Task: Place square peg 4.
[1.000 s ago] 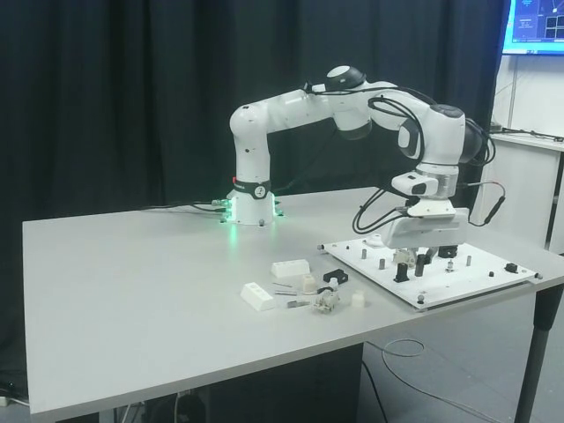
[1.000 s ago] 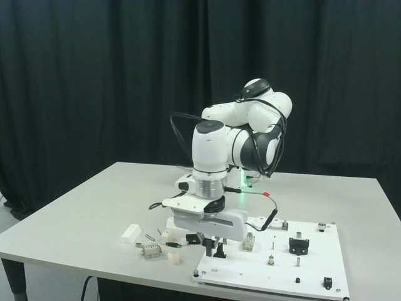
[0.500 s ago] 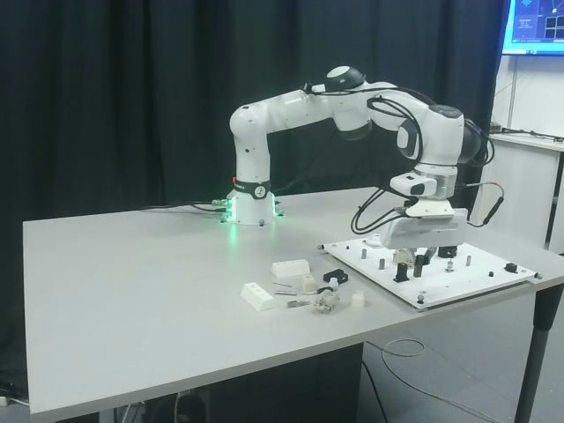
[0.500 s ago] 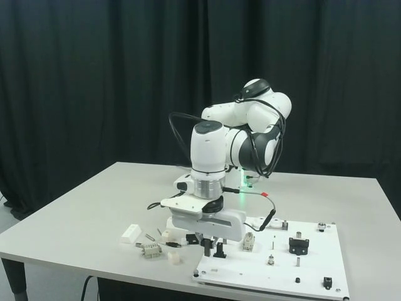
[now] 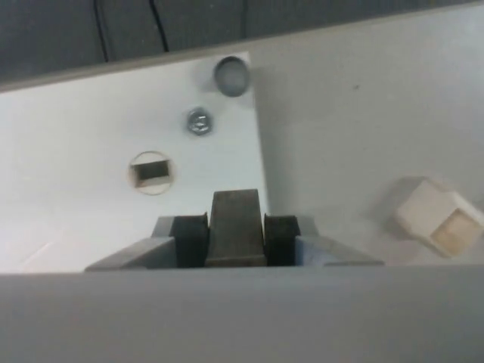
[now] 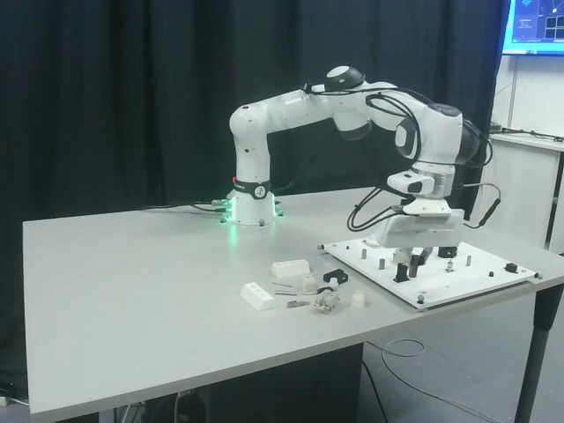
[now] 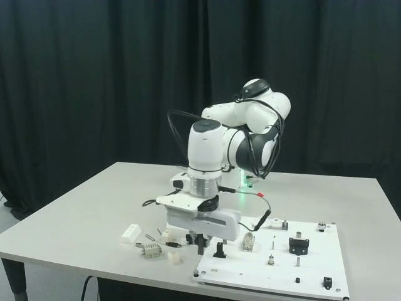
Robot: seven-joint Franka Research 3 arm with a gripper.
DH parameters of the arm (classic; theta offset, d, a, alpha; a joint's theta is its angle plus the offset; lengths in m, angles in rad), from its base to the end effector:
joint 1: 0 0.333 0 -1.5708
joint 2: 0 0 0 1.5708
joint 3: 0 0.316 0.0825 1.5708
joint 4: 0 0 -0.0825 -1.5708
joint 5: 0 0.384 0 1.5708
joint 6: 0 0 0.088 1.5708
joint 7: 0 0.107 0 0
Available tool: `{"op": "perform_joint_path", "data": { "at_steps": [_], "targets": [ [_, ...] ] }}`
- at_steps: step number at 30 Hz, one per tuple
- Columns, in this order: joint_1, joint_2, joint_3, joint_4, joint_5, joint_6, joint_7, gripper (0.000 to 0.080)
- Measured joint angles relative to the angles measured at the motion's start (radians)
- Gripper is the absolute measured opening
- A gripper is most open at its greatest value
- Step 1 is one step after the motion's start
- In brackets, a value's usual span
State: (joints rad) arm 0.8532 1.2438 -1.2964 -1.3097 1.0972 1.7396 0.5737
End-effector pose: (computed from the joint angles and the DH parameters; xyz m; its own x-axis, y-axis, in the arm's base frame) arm 0.7257 0.0683 0.2746 0.5920 -0.8047 0.0459 -0.8055 -0.5888 0.0664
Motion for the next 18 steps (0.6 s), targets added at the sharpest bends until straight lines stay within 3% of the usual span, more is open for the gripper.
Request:
{"op": "perform_joint_path", "data": {
  "at_steps": [8, 18],
  "targets": [
    [-0.01, 0.017, -0.028, -0.016, -0.016, 0.0, -0.039, 0.0154],
    [-0.009, 0.038, -0.068, -0.088, -0.03, 0.004, -0.137, 0.0154]
  ]
}}
